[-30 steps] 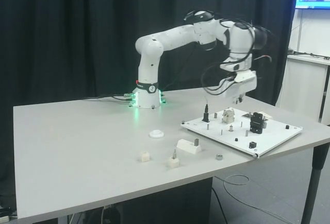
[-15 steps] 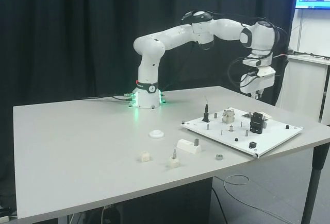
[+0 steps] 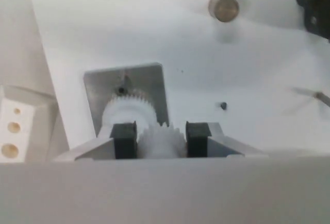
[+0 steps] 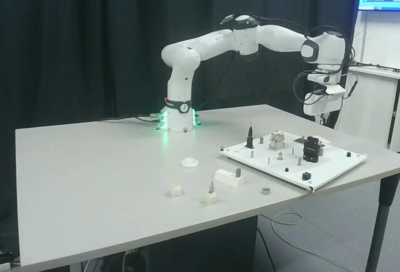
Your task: Insert small gear.
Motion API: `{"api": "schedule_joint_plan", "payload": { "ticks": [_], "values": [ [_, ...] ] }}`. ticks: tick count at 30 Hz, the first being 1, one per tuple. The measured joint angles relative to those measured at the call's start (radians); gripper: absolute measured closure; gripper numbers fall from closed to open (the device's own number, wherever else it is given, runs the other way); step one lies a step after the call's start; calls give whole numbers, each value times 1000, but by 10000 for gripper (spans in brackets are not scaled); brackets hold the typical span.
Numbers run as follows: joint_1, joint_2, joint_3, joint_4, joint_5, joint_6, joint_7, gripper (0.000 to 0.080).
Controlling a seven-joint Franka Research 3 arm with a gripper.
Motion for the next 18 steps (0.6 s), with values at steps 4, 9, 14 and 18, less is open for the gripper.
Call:
{"api": "schedule_joint_plan", "payload": {
  "ticks": [4, 9, 14, 18],
  "values": [
    [-1, 0, 20, 4, 0, 24, 0, 603],
    [-4, 0, 46, 9, 1, 49, 1, 603],
    [-8, 0, 70, 18, 1, 64, 11, 603],
    [-10, 0, 85, 24, 1, 71, 23, 603]
  ]
}}
